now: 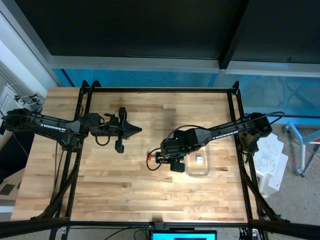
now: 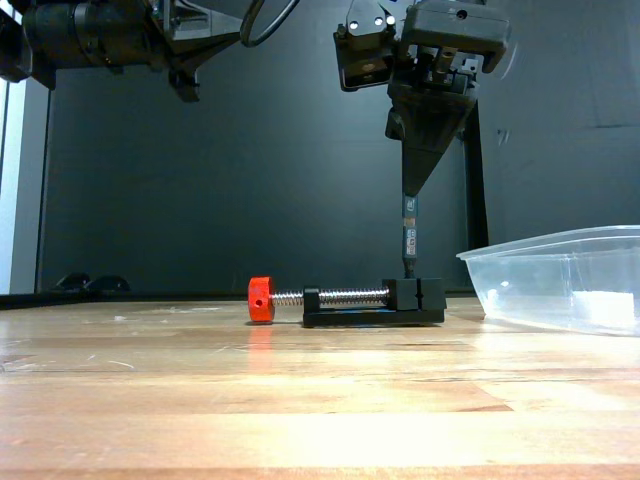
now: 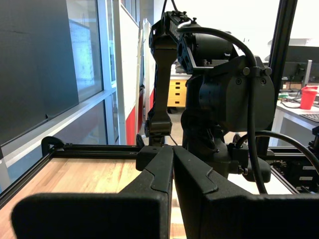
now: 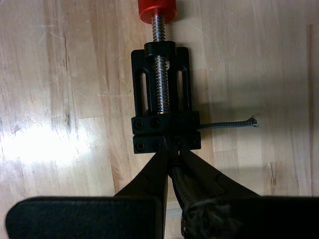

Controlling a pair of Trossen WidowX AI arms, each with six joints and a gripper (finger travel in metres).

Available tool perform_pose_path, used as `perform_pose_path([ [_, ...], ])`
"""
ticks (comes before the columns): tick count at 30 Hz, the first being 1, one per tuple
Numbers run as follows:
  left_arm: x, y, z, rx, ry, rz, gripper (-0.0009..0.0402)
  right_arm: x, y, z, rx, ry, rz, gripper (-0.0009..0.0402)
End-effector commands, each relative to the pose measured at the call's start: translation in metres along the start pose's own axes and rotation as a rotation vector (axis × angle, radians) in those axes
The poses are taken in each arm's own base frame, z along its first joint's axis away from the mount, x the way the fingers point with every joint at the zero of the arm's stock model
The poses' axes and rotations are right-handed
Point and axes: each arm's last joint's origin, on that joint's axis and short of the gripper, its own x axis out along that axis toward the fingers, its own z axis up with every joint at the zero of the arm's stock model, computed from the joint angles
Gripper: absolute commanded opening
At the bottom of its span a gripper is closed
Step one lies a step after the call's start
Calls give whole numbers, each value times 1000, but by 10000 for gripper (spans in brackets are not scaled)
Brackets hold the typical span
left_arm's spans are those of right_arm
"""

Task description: Pick the usb-c connector and install on the hub

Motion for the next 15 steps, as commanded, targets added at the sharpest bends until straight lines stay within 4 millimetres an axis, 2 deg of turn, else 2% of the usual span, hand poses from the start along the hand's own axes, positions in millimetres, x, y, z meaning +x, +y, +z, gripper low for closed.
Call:
perform_pose_path([
  [1, 0, 0, 0, 0, 0, 0, 0, 1, 0, -1, -1, 8, -2, 0],
  [15, 0, 0, 0, 0, 0, 0, 0, 0, -1, -1, 0, -5, -24, 0],
])
